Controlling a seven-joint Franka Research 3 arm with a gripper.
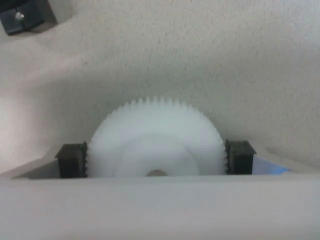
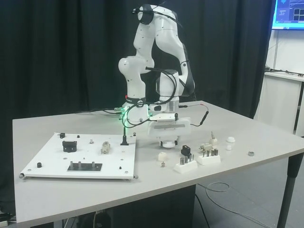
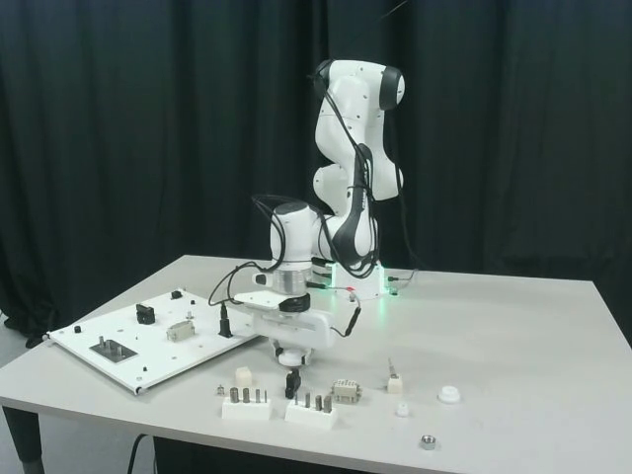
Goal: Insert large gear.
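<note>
In the wrist view a large white toothed gear (image 1: 156, 140) sits between my two black finger pads (image 1: 71, 160), one at each side of its rim. My gripper (image 1: 156, 159) is shut on the gear and holds it above the bare grey table. In the room views the gripper (image 2: 167, 141) hangs low over the table, just right of the white assembly board (image 2: 80, 152). On that board lies a black plate with upright pegs (image 2: 84, 166). From the second room view the gripper (image 3: 289, 353) is near the board's (image 3: 138, 341) right corner.
Two white holders with small parts (image 2: 185, 164) (image 2: 209, 156) stand in front of the gripper, beside a small white part (image 2: 161, 156). A white cap (image 2: 230, 141) and a nut (image 2: 251, 153) lie further right. A black block (image 1: 22, 15) shows at the wrist view's corner.
</note>
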